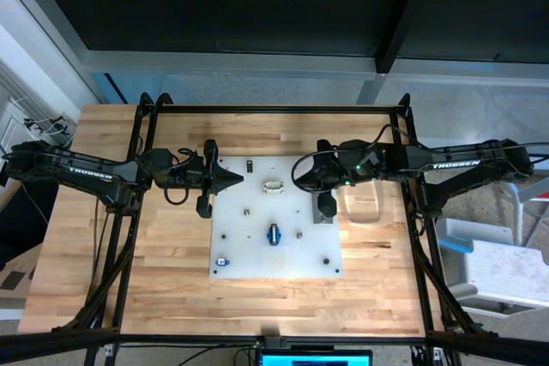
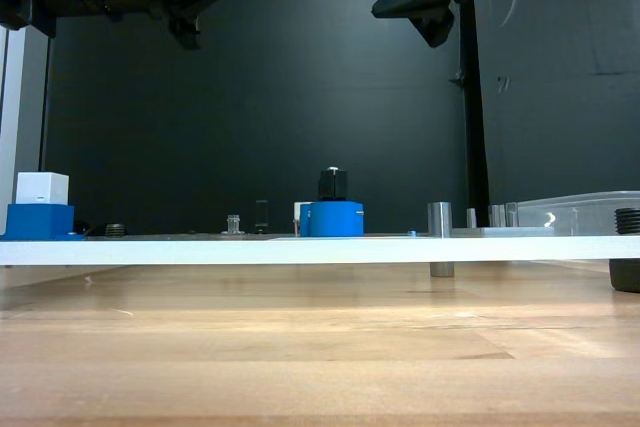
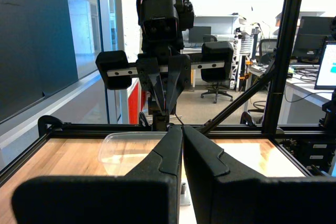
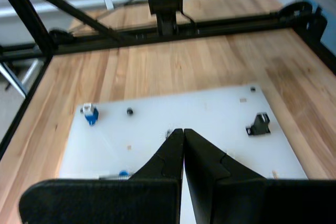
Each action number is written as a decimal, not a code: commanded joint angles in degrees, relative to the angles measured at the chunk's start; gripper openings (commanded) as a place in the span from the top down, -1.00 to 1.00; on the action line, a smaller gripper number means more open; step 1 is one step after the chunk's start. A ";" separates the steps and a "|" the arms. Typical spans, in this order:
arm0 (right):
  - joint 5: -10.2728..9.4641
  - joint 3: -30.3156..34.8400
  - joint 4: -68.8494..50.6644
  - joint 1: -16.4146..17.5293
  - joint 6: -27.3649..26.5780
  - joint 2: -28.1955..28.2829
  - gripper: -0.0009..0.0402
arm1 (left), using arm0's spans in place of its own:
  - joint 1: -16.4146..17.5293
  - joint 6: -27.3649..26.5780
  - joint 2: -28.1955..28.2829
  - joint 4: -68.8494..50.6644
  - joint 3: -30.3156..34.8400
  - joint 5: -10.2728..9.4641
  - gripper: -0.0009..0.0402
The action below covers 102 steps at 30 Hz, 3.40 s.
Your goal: Pick the 16mm cylinder and place it in the container
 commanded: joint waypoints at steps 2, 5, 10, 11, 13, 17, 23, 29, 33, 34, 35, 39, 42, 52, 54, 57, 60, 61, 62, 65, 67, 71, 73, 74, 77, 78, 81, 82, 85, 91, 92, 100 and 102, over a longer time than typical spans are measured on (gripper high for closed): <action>-0.02 5.92 -10.36 0.09 0.90 2.23 0.96 | 0.00 0.00 0.00 0.00 0.02 0.00 0.96; -0.04 10.14 -16.31 0.22 1.46 4.22 0.96 | 0.00 0.00 0.00 0.00 0.02 0.00 0.96; -0.02 17.33 -26.29 0.48 1.68 8.26 0.96 | 0.00 0.00 0.00 0.00 0.02 0.00 0.96; 0.00 18.69 -28.15 0.57 2.14 9.14 0.96 | 0.00 0.00 0.00 0.00 0.02 0.00 0.96; -0.04 21.14 -31.10 0.61 2.82 10.73 0.96 | 0.02 0.00 0.00 0.00 0.02 0.00 0.96; -0.02 25.51 -36.72 1.14 3.06 13.70 0.96 | 0.02 0.00 0.00 0.00 0.02 0.00 0.96; -0.52 29.42 -41.42 1.97 4.52 17.46 0.96 | 0.00 0.00 0.00 0.00 0.02 0.00 0.96; -1.38 31.63 -45.35 3.28 4.79 20.98 0.96 | 0.02 0.00 0.00 0.00 0.02 0.00 0.96; -1.38 31.61 -46.29 4.31 4.98 22.34 0.96 | 0.02 0.00 0.00 0.00 0.02 0.00 0.96; -1.36 31.61 -46.56 4.61 4.98 22.86 0.96 | 0.00 0.00 0.00 0.00 0.02 0.00 0.96; -1.36 31.61 -46.84 4.98 4.96 23.15 0.96 | 0.00 0.00 0.00 0.00 0.02 0.00 0.96; -1.31 31.61 -48.00 6.19 4.98 24.85 0.96 | 0.00 0.00 0.00 0.00 0.02 0.00 0.96; -1.31 31.61 -48.74 6.88 5.77 25.81 0.96 | 0.00 0.00 0.00 0.00 0.02 0.00 0.96; -0.61 31.52 -49.90 8.24 6.08 28.70 0.96 | 0.00 0.00 0.00 0.00 0.02 0.00 0.96; -0.44 31.47 -49.96 8.55 6.05 28.83 0.96 | 0.00 0.00 0.00 0.00 0.02 0.00 0.96; 0.17 31.47 -49.75 8.85 6.08 29.99 0.96 | 0.00 0.00 0.00 0.00 0.02 0.00 0.96; 0.22 31.47 -49.62 9.22 6.03 31.41 0.96 | 0.00 -0.02 0.00 0.00 0.02 0.00 0.96; 0.22 31.47 -49.59 9.40 5.95 31.71 0.96 | 0.00 0.00 0.00 0.00 0.02 0.00 0.96; 0.22 31.47 -49.35 9.51 5.86 32.26 0.96 | 0.00 0.00 0.00 0.00 0.02 0.00 0.96; 0.22 31.47 -48.81 9.92 5.81 33.29 0.96 | 0.00 0.00 0.00 0.00 0.02 0.00 0.96; 0.20 31.47 -48.52 10.27 5.81 33.99 0.96 | 0.00 0.00 0.00 0.00 0.02 0.00 0.96; 0.20 31.47 -48.02 10.95 5.77 35.15 0.96 | 0.00 0.00 0.00 0.00 0.02 0.00 0.96; 0.22 31.47 -47.74 11.23 5.79 35.17 0.96 | 0.02 0.00 0.00 0.00 0.02 0.00 0.96; 0.22 31.45 -47.25 11.37 5.81 35.74 0.96 | 0.02 0.00 0.00 0.00 0.02 0.00 0.96; 0.20 31.47 -46.64 11.80 5.84 36.04 0.96 | 0.02 0.00 0.00 0.00 0.02 0.00 0.96; 0.20 31.47 -46.38 12.00 5.81 36.68 0.96 | 0.02 0.00 0.00 0.00 0.02 0.00 0.96; 0.20 31.47 -46.07 12.57 5.70 37.40 0.93 | 0.02 0.00 0.00 0.00 0.02 0.00 0.96; 0.20 31.47 -45.88 12.70 5.57 37.86 0.90 | 0.02 -0.02 0.00 0.00 0.02 0.00 0.96; 0.20 31.47 -45.70 13.00 5.62 38.49 0.74 | 0.02 0.00 0.00 0.00 0.02 0.00 0.96; 0.24 31.47 -45.38 13.20 5.81 39.67 0.34 | 0.02 0.00 0.00 0.00 0.02 0.00 0.96; 0.28 31.47 -45.31 13.20 5.79 39.82 0.28 | 0.00 0.00 0.00 0.00 0.02 0.00 0.96; 0.66 31.45 -44.17 13.20 5.53 41.86 0.04 | 0.00 0.00 0.00 0.00 0.02 0.00 0.96; 0.66 31.45 -43.87 13.20 5.33 42.18 0.03 | 0.02 0.00 0.00 0.00 0.02 0.00 0.96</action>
